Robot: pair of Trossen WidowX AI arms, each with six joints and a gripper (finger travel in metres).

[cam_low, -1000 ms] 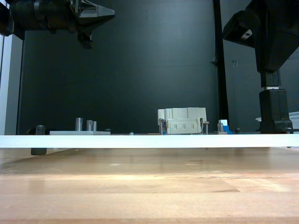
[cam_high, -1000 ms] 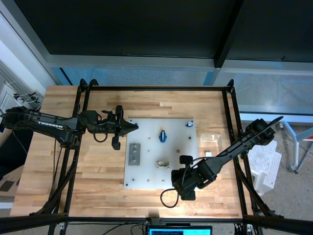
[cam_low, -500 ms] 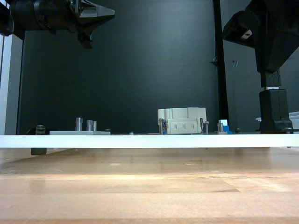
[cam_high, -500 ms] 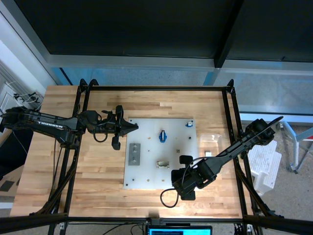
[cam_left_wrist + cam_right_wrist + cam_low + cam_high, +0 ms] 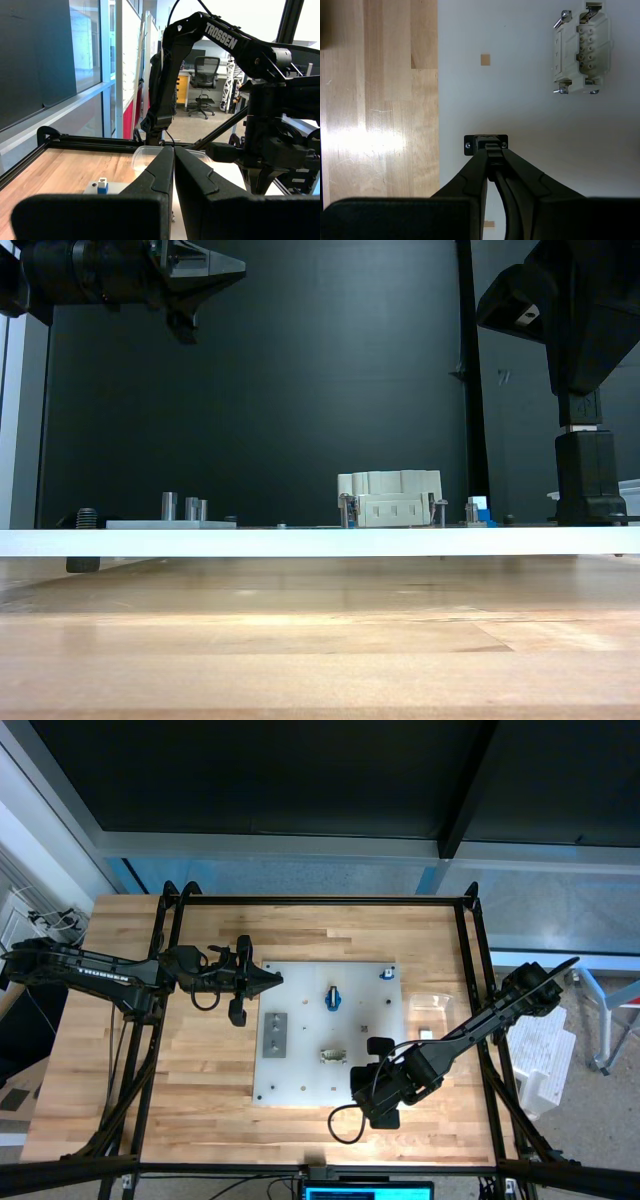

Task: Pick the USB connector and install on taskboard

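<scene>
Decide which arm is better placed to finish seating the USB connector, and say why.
Right. Its hand is shut on the USB connector, right at the black socket on the taskboard. The left hand is shut, holds nothing, and hangs high over the taskboard's left edge, away from the socket.

L gripper (image 5: 274, 979) high at taskboard (image 5: 300, 1082) left edge; R gripper (image 5: 492, 153) low w/ USB connector (image 5: 486, 142) near-right; beige block (image 5: 333, 1056) betw.

Matt white taskboard (image 5: 300, 1082), glossy wood table (image 5: 210, 1070), black plastic USB connector (image 5: 491, 146)
</scene>
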